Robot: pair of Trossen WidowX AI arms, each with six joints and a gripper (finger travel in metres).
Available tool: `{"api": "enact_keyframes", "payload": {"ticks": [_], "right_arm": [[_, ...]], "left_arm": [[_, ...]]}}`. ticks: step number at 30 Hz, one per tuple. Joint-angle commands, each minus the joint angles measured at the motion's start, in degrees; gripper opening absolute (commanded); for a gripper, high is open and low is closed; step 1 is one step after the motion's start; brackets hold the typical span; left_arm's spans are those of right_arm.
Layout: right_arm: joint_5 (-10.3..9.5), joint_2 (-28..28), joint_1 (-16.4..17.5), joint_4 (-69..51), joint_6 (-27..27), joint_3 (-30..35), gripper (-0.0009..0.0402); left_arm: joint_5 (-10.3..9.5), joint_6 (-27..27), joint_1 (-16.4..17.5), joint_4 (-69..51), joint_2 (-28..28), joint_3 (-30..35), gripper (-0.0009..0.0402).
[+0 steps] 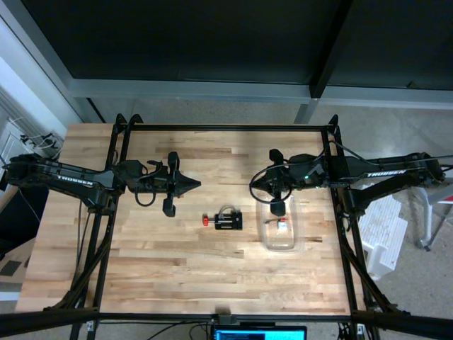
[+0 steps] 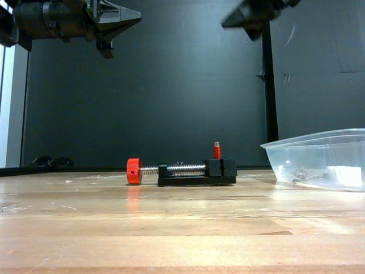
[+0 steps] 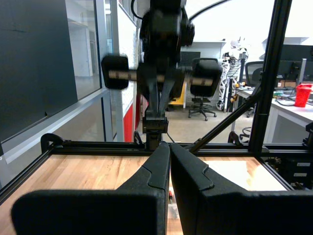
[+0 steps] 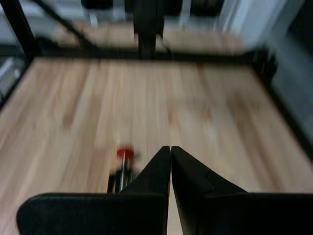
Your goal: Remove the RCA connector from the receptacle and place in the container
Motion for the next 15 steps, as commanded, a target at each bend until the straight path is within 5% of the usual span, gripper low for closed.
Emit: {"api": "enact_keyframes", "payload": {"ticks": [1,8,13,15], "right_arm": [[0.09,0.0,-0.9,6.6,-1.4,-1.7,0.0000],[-3.39,-1.4,-1.0,24.3,-1.9,-9.2,0.0000],[-9.62,-2.5,-3.9,35.0,0.6,-14.8,0.0000],[-8.74,-2.9,-4.1,37.7,0.4,-16.5,0.0000]], "left_arm": [[0.00,0.0,0.0,0.0,0.0,0.0,0.0000],[0.00,0.0,0.0,0.0,0.0,0.0,0.0000],[0.00,0.0,0.0,0.0,0.0,0.0,0.0000],[0.00,0.0,0.0,0.0,0.0,0.0,0.0000]]}}
